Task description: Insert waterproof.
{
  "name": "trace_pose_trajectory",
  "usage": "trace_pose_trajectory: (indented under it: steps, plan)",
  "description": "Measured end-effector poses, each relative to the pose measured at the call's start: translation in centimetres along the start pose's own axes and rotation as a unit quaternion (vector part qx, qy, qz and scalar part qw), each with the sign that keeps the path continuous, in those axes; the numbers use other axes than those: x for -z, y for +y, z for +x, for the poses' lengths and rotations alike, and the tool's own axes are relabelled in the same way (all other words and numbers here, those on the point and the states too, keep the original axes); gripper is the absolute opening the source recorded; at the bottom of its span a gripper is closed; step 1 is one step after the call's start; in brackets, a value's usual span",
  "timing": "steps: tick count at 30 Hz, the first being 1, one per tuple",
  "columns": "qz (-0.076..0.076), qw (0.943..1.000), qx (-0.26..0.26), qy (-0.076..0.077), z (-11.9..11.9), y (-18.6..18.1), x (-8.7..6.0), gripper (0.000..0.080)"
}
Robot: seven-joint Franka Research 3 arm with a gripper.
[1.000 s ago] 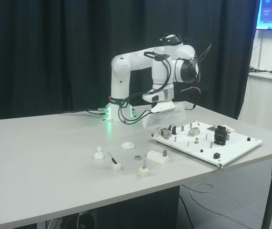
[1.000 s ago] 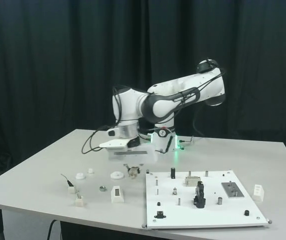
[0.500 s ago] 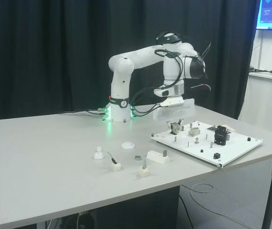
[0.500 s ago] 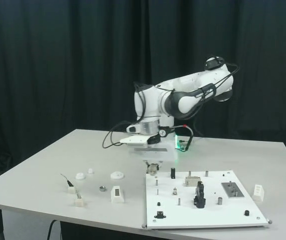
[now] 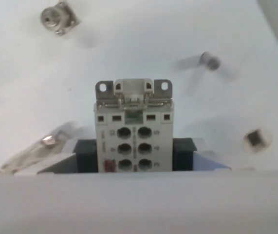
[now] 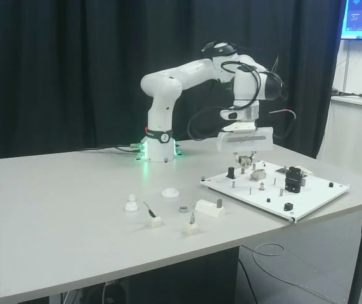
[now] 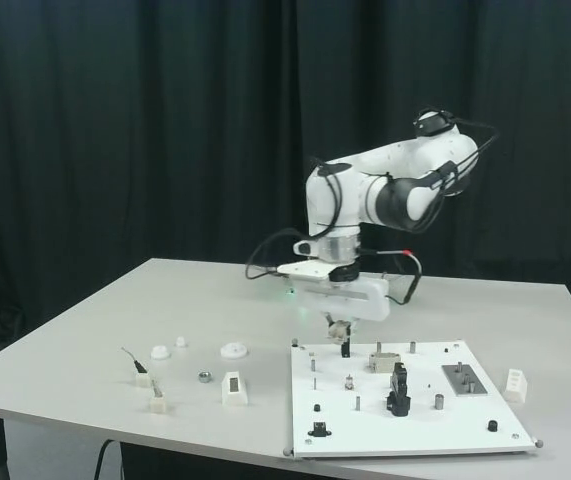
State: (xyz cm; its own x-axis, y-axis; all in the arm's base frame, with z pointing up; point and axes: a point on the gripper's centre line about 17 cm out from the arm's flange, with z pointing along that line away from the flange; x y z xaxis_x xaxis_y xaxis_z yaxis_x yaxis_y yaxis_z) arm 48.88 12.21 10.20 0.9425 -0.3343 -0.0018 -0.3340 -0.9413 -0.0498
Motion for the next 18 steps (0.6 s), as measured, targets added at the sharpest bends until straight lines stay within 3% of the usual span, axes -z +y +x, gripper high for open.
trace_pose_trajectory:
  steps: [4, 9, 18]
  plan:
    - [-0.007, 0.9984, -0.056, 0.008, -0.8, -1.3, 0.1, 0.0311]
    - [-0.016, 0.9923, -0.121, 0.02, -1.7, -2.6, 0.3, 0.0311]
    - [-0.018, 0.9731, -0.226, 0.04, -2.6, -4.4, 0.6, 0.0311]
